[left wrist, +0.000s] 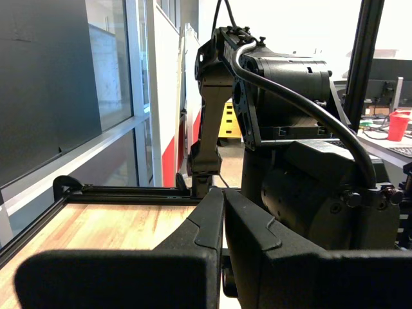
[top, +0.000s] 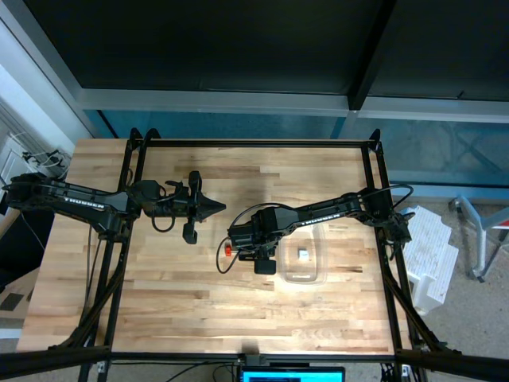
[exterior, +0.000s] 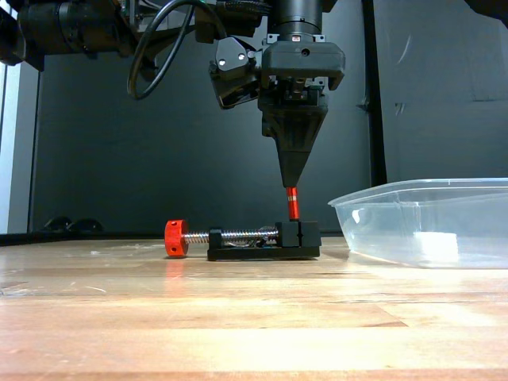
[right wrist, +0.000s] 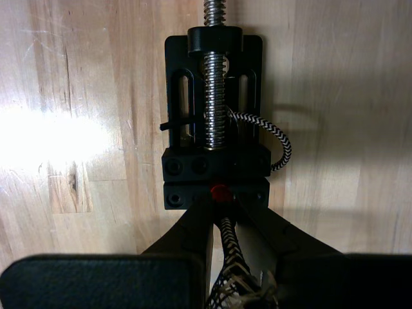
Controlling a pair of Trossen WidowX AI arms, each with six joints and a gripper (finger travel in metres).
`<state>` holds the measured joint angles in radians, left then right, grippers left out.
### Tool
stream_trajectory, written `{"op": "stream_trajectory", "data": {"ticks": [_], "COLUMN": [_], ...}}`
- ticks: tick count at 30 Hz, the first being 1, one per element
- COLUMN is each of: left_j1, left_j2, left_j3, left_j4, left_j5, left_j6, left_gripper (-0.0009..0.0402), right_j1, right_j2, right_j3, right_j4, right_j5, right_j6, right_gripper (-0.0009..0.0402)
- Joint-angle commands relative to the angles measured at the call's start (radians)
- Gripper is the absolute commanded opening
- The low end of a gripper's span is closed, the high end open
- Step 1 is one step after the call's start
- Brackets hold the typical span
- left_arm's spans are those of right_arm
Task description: Pick the rca connector and install on the hub
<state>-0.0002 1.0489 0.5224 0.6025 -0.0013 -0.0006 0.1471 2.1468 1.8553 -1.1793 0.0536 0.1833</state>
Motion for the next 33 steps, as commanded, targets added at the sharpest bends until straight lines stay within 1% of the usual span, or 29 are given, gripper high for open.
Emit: {"op": "stream_trajectory", "data": {"ticks": [1,4,7,14,21,24,27,33], "left_j1": [0.000,0.000,0.000,0.000,0.000,0.000,0.000,0.000], "left_j2": [0.000,0.000,0.000,0.000,0.000,0.000,0.000,0.000], "left_j3": [0.000,0.000,0.000,0.000,0.000,0.000,0.000,0.000], "left_j4": [0.000,0.000,0.000,0.000,0.000,0.000,0.000,0.000], "left_j5": [0.000,0.000,0.000,0.000,0.000,0.000,0.000,0.000], "left_j6": [0.000,0.000,0.000,0.000,0.000,0.000,0.000,0.000], "left_gripper": [0.0000,0.0000,0.0000,0.0000,0.0000,0.0000,0.0000,0.0000], "right_j1": [0.000,0.000,-0.001,0.000,0.000,0.000,0.002,0.003], "right_j2": [0.003,0.002,-0.004,-0.029,-0.083,-0.126,-0.177,-0.298], "right_j3": [-0.002,-0.002,-0.002,-0.002,-0.011,-0.053,-0.121,-0.278], "right_j4": [-0.001,-0.002,-0.005,-0.006,-0.006,0.023,0.082,0.214], "right_j5": [0.006,0.005,0.005,0.006,0.007,0.007,0.007,0.007], "right_j6": [-0.002,-0.002,-0.002,0.009,0.010,0.009,0.006,0.009], "right_gripper": [0.0000,0.0003,0.0019,0.0082,0.0138,0.0155,0.0167,0.0174]}}
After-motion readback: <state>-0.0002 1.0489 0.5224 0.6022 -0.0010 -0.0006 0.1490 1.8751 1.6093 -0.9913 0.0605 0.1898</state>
